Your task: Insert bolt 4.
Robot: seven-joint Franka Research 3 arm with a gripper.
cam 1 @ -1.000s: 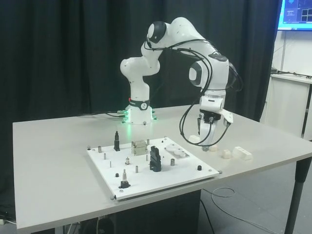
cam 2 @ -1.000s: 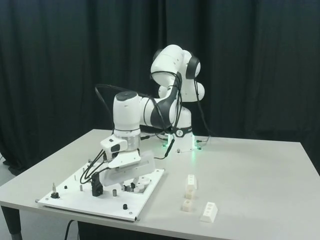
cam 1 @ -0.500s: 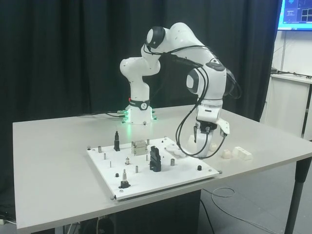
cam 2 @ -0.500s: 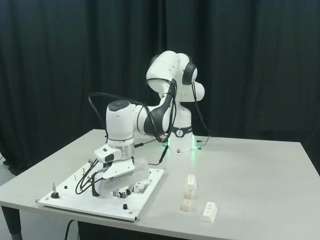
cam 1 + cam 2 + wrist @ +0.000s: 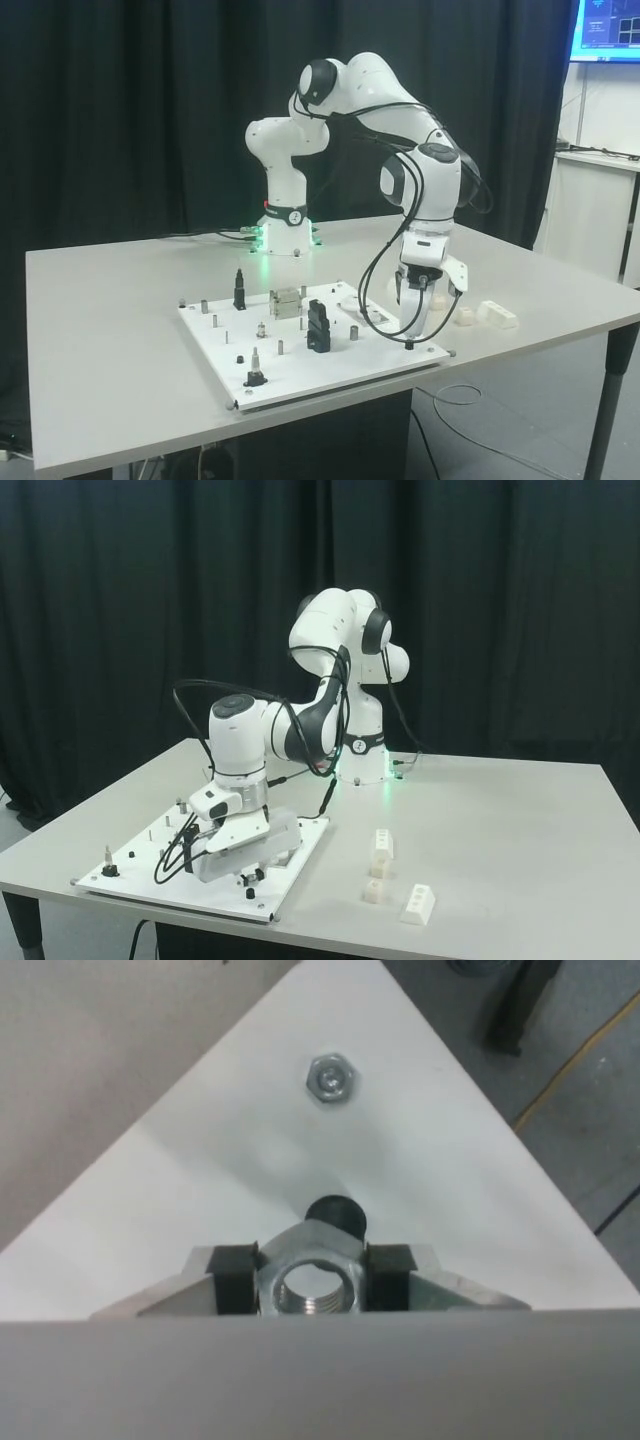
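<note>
In the wrist view my gripper (image 5: 311, 1282) is shut on a grey hex-headed bolt (image 5: 310, 1288) with a threaded hollow top, held between the black pads (image 5: 232, 1278). Just past the bolt, a small black round socket (image 5: 338, 1215) sits on the white board (image 5: 200, 1190). From the first room view the gripper (image 5: 412, 326) hangs low over that socket (image 5: 409, 344), near the board's (image 5: 300, 375) corner. The second room view puts the gripper (image 5: 245, 865) right above the socket (image 5: 250, 888). Whether the bolt touches the socket I cannot tell.
A hex screw (image 5: 332, 1078) marks the board's corner, with the table edge and floor cables beyond. Black fixtures (image 5: 317, 325) (image 5: 240, 288) (image 5: 256, 375) and a grey metal block (image 5: 285, 302) stand on the board. White blocks (image 5: 497, 314) (image 5: 372, 891) lie on the table beside it.
The arm has swung from the table near the white blocks over to the board's corner and come down above the black socket. The board and blocks have not moved.
</note>
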